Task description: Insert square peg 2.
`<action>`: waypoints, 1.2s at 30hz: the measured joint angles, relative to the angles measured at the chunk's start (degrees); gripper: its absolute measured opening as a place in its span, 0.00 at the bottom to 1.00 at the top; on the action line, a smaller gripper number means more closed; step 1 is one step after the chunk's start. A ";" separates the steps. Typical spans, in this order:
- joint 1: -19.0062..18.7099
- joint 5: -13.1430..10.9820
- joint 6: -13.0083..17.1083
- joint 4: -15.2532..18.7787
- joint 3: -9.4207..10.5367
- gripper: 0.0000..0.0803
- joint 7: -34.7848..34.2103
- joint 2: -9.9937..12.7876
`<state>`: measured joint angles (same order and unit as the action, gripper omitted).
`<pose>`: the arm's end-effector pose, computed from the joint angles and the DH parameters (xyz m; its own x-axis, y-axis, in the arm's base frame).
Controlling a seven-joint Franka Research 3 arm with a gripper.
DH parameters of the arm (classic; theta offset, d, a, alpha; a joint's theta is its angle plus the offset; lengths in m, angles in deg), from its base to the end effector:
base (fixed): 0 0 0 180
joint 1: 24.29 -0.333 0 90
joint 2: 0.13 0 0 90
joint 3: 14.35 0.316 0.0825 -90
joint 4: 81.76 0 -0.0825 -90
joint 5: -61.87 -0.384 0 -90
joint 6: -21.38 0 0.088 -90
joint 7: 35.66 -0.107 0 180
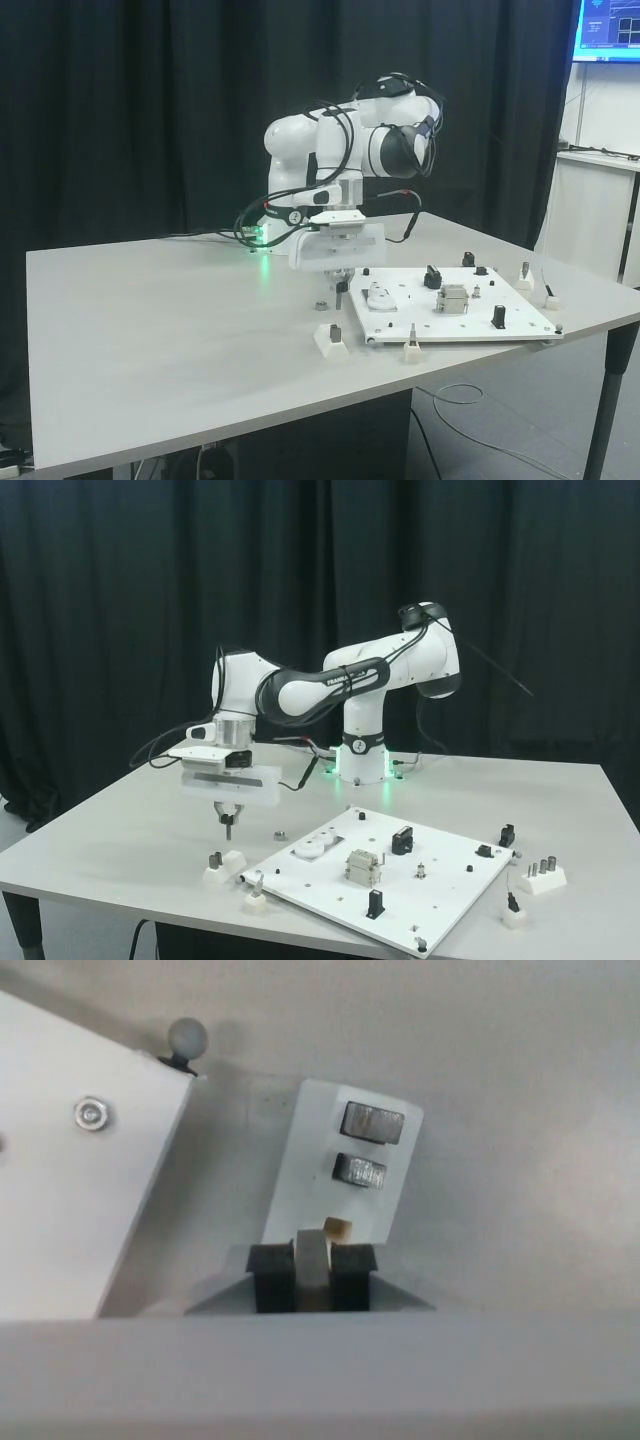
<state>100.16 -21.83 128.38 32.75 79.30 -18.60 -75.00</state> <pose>0.5760 -0.1533 0.2708 0.7334 -0.6619 0.1548 -0.6614 -0.7474 -0.0623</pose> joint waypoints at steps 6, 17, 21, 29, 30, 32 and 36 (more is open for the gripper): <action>-0.08 0.10 -0.33 -0.26 -0.23 0.09 0.00 0.01; -0.21 0.72 -0.43 -1.42 -0.26 0.09 -0.39 0.06; -0.29 0.83 -0.41 -1.76 -0.29 0.09 -0.82 0.08; -0.30 1.24 0.43 -2.16 -0.30 0.09 -1.23 0.08; -0.29 1.25 0.60 -2.16 -0.30 0.09 -1.23 0.08; -0.29 1.28 0.89 -2.16 -0.30 0.09 -1.23 0.08; -0.29 1.30 1.48 -2.14 -0.30 0.09 -2.32 0.08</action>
